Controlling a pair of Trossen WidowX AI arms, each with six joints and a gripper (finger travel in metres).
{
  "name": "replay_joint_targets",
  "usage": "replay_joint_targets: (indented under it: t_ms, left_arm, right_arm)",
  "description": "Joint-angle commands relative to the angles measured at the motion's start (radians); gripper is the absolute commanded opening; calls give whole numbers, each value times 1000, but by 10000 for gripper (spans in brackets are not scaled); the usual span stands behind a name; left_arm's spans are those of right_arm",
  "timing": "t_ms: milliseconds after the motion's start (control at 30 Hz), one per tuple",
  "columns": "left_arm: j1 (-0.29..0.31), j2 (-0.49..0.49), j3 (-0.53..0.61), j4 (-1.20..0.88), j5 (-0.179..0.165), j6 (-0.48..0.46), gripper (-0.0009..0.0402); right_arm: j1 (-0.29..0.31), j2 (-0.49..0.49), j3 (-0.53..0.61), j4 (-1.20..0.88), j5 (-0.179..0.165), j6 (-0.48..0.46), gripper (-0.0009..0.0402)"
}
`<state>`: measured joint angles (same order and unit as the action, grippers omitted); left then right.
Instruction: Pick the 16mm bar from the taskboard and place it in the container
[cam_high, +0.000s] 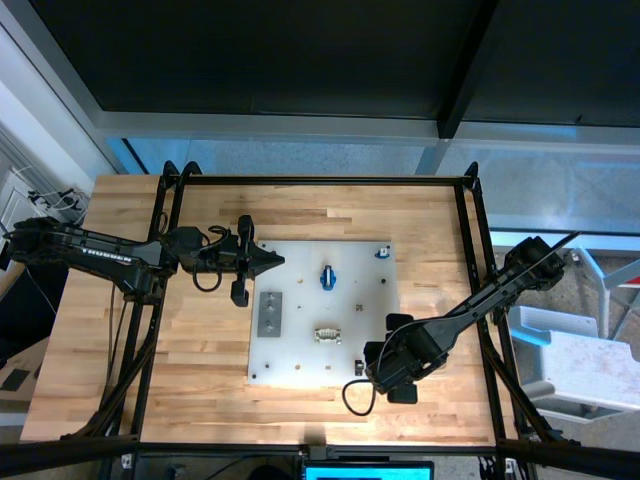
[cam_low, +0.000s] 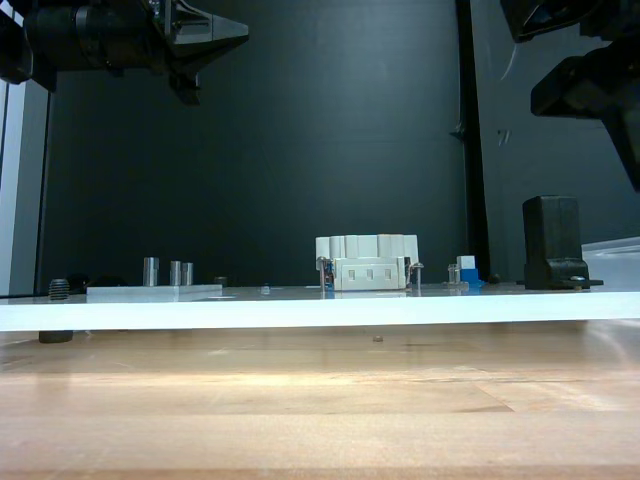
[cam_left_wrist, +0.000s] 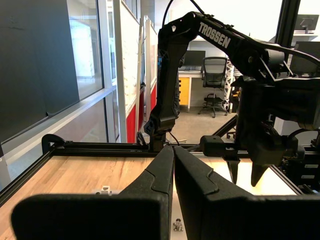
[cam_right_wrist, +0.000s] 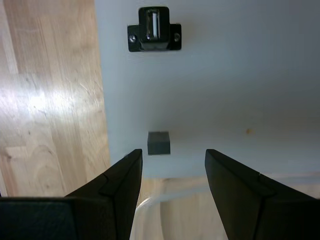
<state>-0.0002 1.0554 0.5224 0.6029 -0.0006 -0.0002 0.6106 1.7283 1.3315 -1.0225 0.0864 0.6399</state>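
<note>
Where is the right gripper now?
In the high view, the right gripper hangs open over the taskboard's near right corner, beside a black connector; the left gripper, shut, is over its far left corner.

Wooden table (cam_high: 100, 330), light plank grain, black frame rails (cam_high: 320, 180) along edges. White board (cam_high: 300, 345) flat mid-table. Left gripper (cam_left_wrist: 173, 150) closed, raised over board's far-left corner. Right gripper (cam_right_wrist: 172, 157) spread above near-right corner.

We see a white taskboard (cam_high: 300, 350) on a light wood-grain worktop (cam_high: 330, 205). Its block (cam_high: 270, 312) is grey and one part (cam_high: 328, 277) blue; the left gripper (cam_left_wrist: 173, 150) and right gripper (cam_right_wrist: 173, 155) are black.
</note>
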Motion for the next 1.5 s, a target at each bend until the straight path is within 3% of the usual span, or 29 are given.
replay_joint_targets:
  t_ms: [33,833,1500]
  left_arm:
    - [0,0,0,0,0,0,0]
    - [0,0,0,0,0,0,0]
    - [0,0,0,0,0,0,0]
  right_arm:
    - [1,2,-26,39,0,-20,174]
    - [7,2,-135,169,-9,-19,170]
    - [14,2,-198,257,-13,-18,117]
